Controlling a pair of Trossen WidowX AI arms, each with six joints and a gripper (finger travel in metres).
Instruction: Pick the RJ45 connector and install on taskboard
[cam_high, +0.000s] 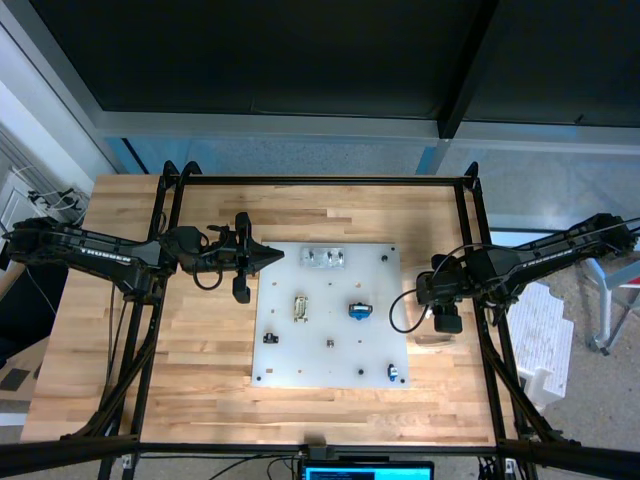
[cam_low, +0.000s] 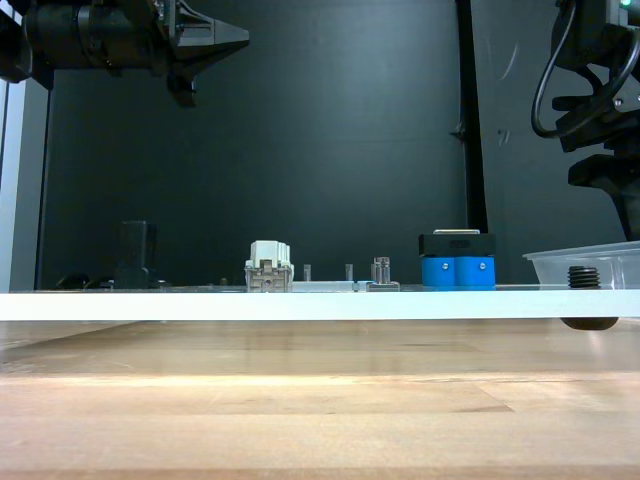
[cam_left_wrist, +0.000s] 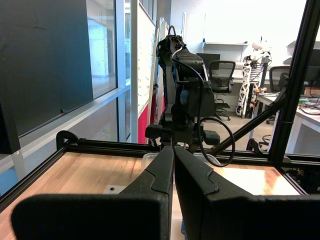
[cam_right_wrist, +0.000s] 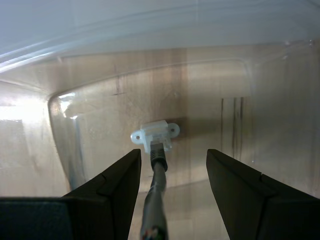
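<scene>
**Right end effector above the RJ45 connector; left arm held apart.**

At centre left of the high view, the left end effector (cam_high: 278, 257) hangs high over the left edge of the taskboard (cam_high: 320, 370), with its fingers pressed together and nothing held. The taskboard lies flat at mid-frame on the bench (cam_high: 150, 400). At centre right, the right end effector (cam_high: 448, 322) points down into the clear tray (cam_high: 428, 342), just beside the taskboard's right edge. Its fingers are spread wide and empty. The right wrist view shows the RJ45 connector (cam_right_wrist: 155, 135) on the tray floor, directly ahead of the right end effector and between the lines of its two fingers. The connector's long axis, continued by its dark cable (cam_right_wrist: 157, 190), runs parallel to the fingers, so closing would likely pinch it across its narrow sides. The right arm is much the nearer.
</scene>
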